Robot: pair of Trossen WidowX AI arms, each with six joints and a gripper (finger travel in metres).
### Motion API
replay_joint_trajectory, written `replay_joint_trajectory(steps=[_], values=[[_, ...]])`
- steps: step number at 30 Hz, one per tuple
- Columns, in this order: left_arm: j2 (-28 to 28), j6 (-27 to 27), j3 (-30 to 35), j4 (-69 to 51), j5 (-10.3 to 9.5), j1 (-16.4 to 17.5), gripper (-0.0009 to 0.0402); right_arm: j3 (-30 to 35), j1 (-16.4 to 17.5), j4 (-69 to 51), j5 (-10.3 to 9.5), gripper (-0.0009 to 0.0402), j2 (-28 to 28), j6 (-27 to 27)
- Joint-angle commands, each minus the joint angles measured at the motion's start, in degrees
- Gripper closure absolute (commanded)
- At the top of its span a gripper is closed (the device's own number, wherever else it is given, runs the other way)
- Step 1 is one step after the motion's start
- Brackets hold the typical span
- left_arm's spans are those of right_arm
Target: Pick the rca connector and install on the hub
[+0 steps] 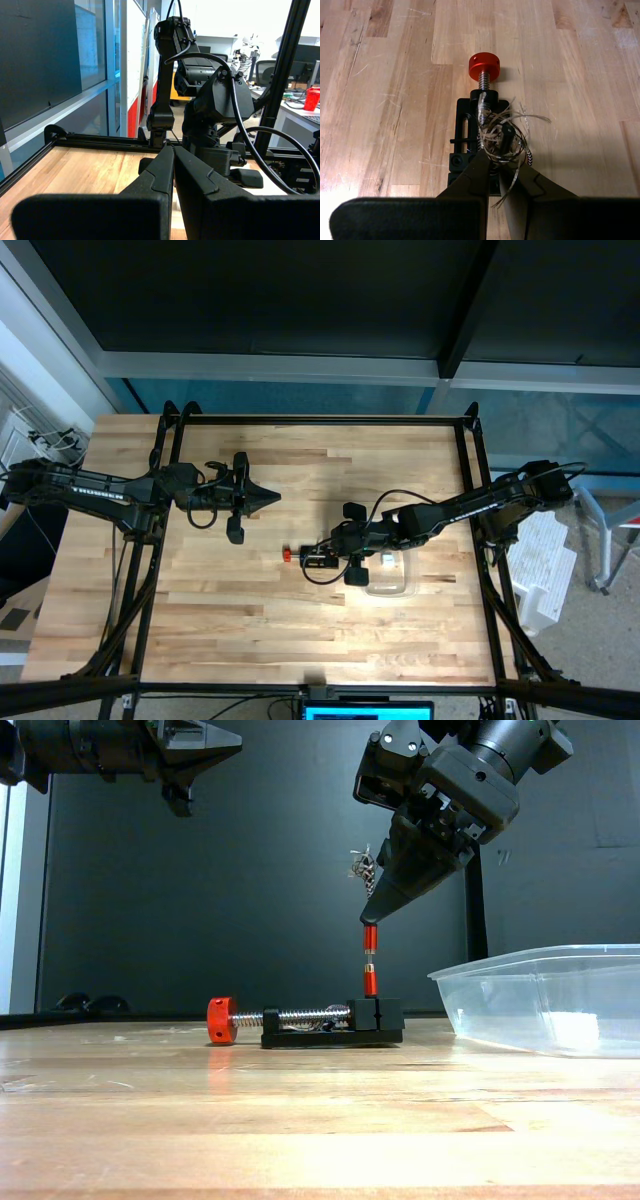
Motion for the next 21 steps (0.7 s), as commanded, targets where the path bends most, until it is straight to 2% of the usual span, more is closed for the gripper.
replay_joint_trajectory(steps=[1, 21], values=[[0.0, 0.0, 0.0, 0.0, 0.0, 0.0, 0.0393, 0.0, 0.0, 0.1, 0.02, 0.0393, 0.0, 0.0], [0.0, 0.0, 0.0, 0.0, 0.0, 0.0, 0.0393, -0.7, 0.0, 1.2, 0.04, 0.0393, 0.7, -0.6]])
